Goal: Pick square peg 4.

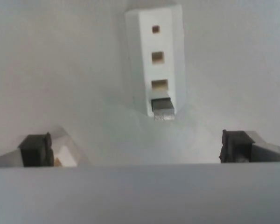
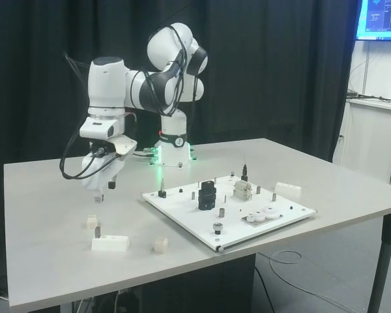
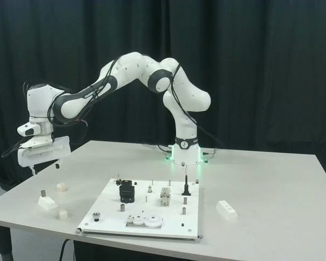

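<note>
The grey table (image 2: 45, 195) carries a white rectangular peg holder block (image 1: 156, 60), well below the raised white robot arm (image 3: 125, 76). Its gripper (image 1: 135, 149) hangs released, fingers spread wide and empty. The small grey square peg (image 1: 162, 105) sits in the block's end slot, so descent and grasp remain.

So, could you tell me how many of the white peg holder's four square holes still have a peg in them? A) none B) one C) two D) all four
B: in the wrist view the peg holder shows three empty holes and one grey square peg at its end.
</note>
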Controlling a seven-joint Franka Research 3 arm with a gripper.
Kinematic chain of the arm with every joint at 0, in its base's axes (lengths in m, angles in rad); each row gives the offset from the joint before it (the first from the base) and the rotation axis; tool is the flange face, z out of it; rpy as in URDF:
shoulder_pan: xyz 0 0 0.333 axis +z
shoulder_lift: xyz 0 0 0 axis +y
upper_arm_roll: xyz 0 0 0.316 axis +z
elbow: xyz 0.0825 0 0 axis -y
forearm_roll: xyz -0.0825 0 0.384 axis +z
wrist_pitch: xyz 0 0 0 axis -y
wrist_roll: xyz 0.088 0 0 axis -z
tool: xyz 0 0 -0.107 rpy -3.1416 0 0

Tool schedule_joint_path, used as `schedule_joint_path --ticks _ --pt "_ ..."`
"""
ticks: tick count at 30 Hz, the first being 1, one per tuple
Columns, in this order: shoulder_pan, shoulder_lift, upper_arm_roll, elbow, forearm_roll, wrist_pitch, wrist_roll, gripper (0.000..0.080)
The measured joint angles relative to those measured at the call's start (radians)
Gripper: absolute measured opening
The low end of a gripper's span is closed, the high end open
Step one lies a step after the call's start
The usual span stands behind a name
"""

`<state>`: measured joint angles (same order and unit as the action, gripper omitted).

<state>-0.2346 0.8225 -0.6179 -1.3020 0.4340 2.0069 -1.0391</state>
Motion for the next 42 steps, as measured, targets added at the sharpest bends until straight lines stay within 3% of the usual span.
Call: schedule_joint_path --ticks 16,42 --pt "-0.049 0.085 0.015 0.085 0.007 -0.001 -0.112 0.08" --pt "-0.081 0.153 0.034 0.143 0.051 0.0 -0.114 0.08"
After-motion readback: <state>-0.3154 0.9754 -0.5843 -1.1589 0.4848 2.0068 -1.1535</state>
